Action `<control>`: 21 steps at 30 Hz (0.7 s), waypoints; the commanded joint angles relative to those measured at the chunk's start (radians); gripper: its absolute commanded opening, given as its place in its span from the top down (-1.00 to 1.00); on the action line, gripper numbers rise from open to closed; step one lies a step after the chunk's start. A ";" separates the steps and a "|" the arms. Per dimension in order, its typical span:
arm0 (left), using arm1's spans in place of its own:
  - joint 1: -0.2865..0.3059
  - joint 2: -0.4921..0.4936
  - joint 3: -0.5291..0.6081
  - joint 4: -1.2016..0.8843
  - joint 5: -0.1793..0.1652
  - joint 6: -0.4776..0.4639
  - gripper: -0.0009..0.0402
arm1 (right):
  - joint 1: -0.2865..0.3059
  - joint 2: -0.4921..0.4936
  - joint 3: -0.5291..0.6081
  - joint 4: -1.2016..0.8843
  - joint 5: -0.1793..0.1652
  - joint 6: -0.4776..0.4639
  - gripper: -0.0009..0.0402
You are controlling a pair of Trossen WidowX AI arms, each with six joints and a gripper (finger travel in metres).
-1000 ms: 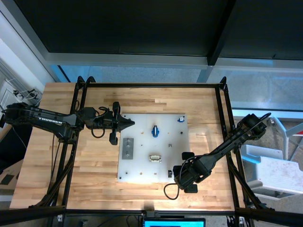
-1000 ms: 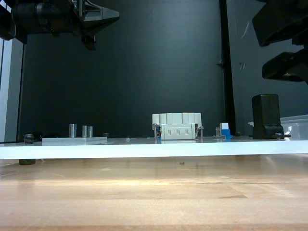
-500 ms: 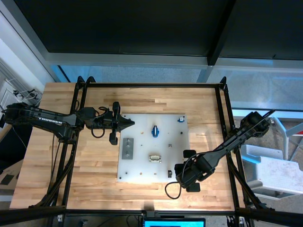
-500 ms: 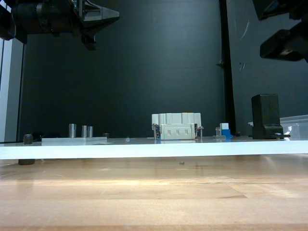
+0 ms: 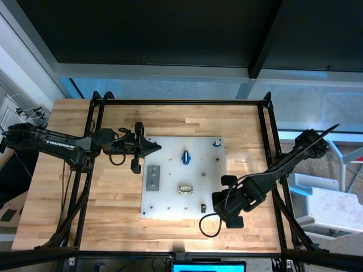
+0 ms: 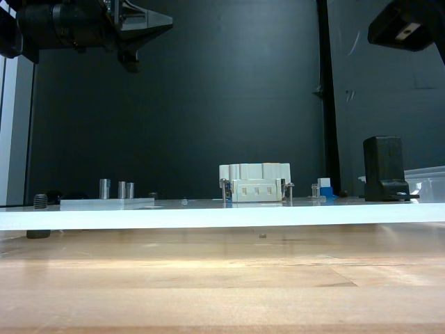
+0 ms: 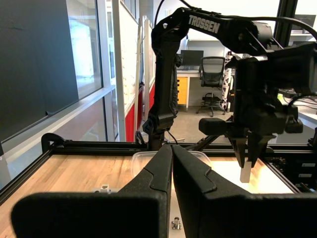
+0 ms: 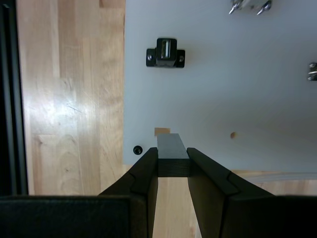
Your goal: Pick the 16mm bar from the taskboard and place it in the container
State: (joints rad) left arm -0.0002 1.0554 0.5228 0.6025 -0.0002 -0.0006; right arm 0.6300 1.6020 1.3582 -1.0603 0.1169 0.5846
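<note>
The right tool (image 8: 173,154) has risen above the taskboard's (image 5: 164,195) near right corner, gripping the 16mm bar (image 8: 169,144), likely stiff and slick, by its top. The left tool (image 7: 172,148), pinched together and empty, hovers over its far-left corner.

A robotics lab in an office; black-framed wooden bench (image 5: 113,187), glass partitions (image 7: 84,54), monitor (image 7: 190,57) and office chair (image 7: 214,67) behind.
</note>
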 commanded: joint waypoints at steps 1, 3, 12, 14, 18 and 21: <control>0.000 0.000 0.000 0.000 0.000 0.000 0.96 | -0.001 -0.012 0.000 -0.008 0.016 0.001 0.85; 0.000 0.000 0.000 0.000 0.000 0.000 0.96 | -0.002 -0.014 0.000 -0.015 0.023 0.001 0.85; 0.000 0.000 0.000 0.000 0.000 0.000 0.96 | -0.026 -0.027 -0.006 -0.032 0.023 0.036 0.85; 0.000 0.000 0.000 0.000 0.000 0.000 0.96 | -0.046 -0.042 -0.016 -0.036 0.022 0.050 0.85; 0.000 0.000 0.000 0.000 0.000 0.000 0.96 | -0.091 -0.086 -0.058 -0.058 0.022 0.089 0.85; 0.000 0.000 0.000 0.000 0.000 0.000 0.96 | -0.125 -0.129 -0.113 -0.058 0.022 0.093 0.85</control>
State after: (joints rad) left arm -0.0002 1.0557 0.5228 0.6025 -0.0002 -0.0002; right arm 0.5194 1.4891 1.2686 -1.1187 0.1387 0.6769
